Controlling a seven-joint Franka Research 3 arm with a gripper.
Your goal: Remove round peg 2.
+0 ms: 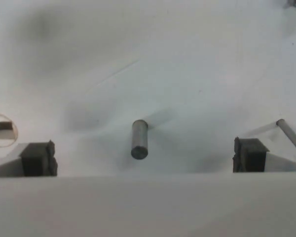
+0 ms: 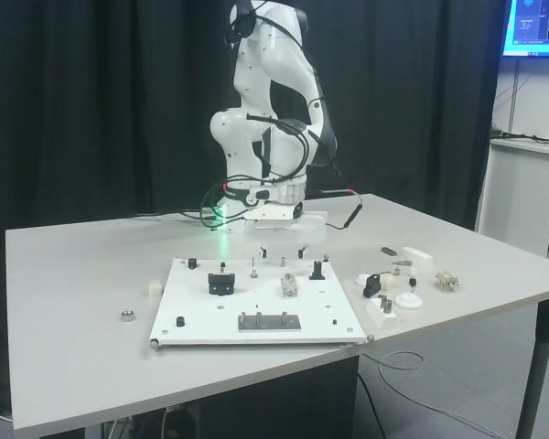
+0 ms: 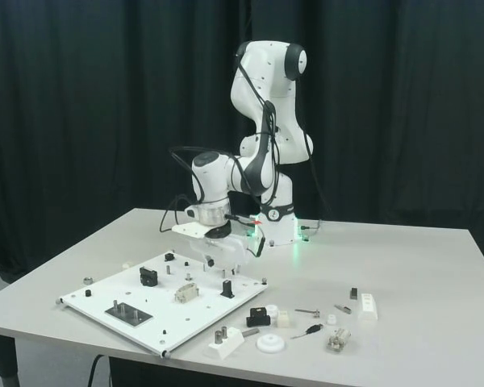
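End effector [image 1: 143,158] spread wide, both black fingertips [image 1: 38,159] well apart and holding nothing, touching nothing. Round peg 2 [image 1: 139,139], a short grey cylinder, standing upright in the white board [image 1: 153,64], seen in the wrist view midway between the fingertips and clear of each. A second, thinner grey pin [image 1: 291,134] standing in the board just beyond one fingertip.

From the first room view: end effector [image 2: 280,252] hovering low over the far edge of the white board [image 2: 201,325], with the peg [image 2: 254,272] just beneath. Board lying flat on the grey worktop [image 2: 73,274], near its front edge. On the board, counted: one grey plate [image 2: 267,321] with three short pins, two larger black fixtures [image 2: 221,283], a few small black knobs too small to count surely.

Beside the board on the worktop: one small white block [image 2: 154,288], one grey ring [image 2: 127,316], and a loose cluster of white and black parts [image 2: 398,283], number unclear.

From the second room view: end effector [image 3: 220,260] likewise over the board [image 3: 165,322].
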